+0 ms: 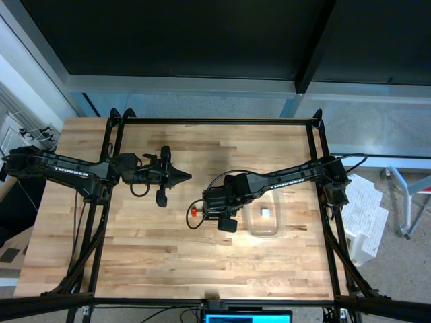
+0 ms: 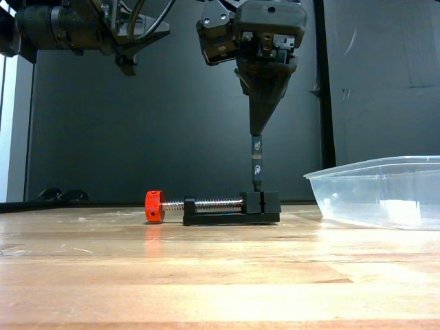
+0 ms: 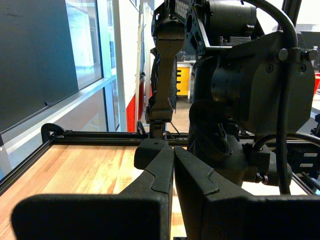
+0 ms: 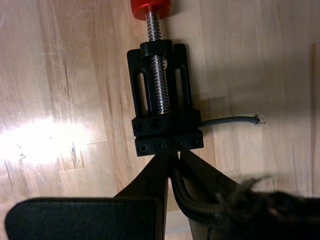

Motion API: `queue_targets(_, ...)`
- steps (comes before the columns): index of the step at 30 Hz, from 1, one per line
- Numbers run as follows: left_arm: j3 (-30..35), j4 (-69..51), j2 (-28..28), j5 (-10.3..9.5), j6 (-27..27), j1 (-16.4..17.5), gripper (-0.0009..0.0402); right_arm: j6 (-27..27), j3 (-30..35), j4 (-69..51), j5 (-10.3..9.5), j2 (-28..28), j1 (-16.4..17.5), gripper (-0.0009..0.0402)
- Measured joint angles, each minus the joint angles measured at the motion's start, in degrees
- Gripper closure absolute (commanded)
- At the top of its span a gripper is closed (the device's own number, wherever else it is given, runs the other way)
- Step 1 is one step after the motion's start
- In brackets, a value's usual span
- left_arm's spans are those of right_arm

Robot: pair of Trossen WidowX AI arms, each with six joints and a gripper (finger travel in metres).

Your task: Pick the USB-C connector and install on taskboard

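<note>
Low view: right hand [image 2: 256,129] clamps USB-C connector [image 2: 256,165] onto taskboard [image 2: 230,210]; left hand [image 3: 173,156] closed aloft.

black taskboard [image 2: 232,210], red-orange knob [image 2: 155,206], dark usb-c connector [image 2: 256,165], clear tray [image 2: 378,192]

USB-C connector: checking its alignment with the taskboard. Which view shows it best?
Low view: USB-C connector stands upright between right gripper and taskboard. Right wrist shows mostly its cable; high and left wrist hide it. Left gripper hangs shut, apart.
</note>
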Motion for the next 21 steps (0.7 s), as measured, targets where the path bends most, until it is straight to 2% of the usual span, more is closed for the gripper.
queue_targets(21,0.0,0.0,0.0,0.02,0.0,0.0,0.0393,-0.9,-4.0,4.4,-0.24,-0.5,0.0,0.0393)
